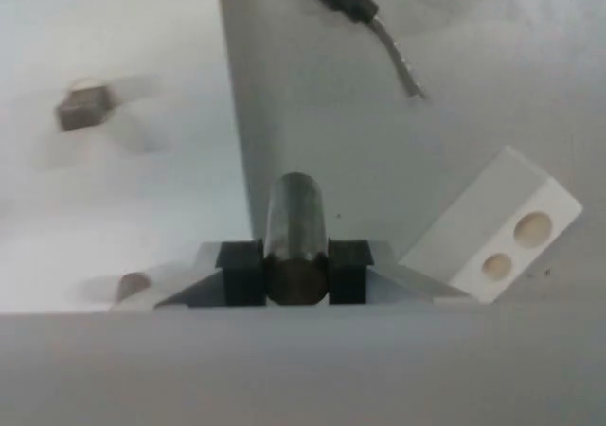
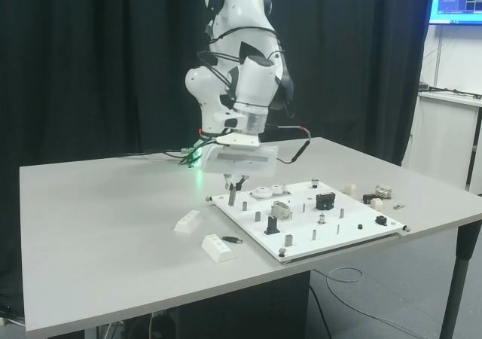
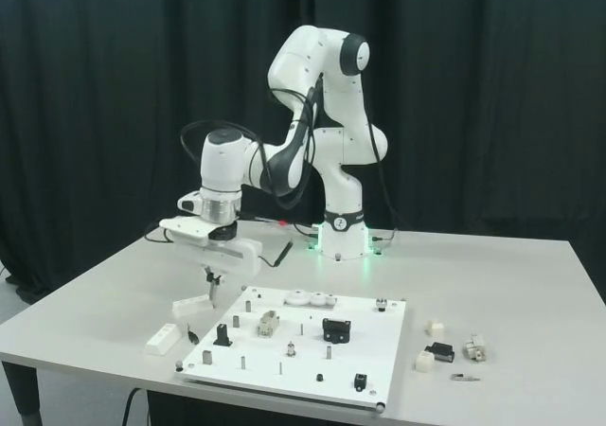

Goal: Place round peg 4.

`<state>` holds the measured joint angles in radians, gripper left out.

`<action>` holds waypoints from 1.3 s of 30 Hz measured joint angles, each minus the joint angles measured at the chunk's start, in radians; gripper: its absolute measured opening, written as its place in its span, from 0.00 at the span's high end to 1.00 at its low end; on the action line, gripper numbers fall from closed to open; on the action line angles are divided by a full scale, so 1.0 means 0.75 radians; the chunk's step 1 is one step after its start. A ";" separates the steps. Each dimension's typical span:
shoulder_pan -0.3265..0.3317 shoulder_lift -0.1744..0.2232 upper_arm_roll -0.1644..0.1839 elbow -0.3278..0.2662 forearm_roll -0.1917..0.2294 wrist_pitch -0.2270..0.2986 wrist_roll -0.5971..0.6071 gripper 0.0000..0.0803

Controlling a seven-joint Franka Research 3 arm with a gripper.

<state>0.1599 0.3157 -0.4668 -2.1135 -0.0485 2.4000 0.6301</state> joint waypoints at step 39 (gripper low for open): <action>-0.075 0.129 0.003 0.073 0.129 0.062 -0.110 0.01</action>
<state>0.1036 0.4121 -0.4644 -2.0589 0.0481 2.4462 0.5480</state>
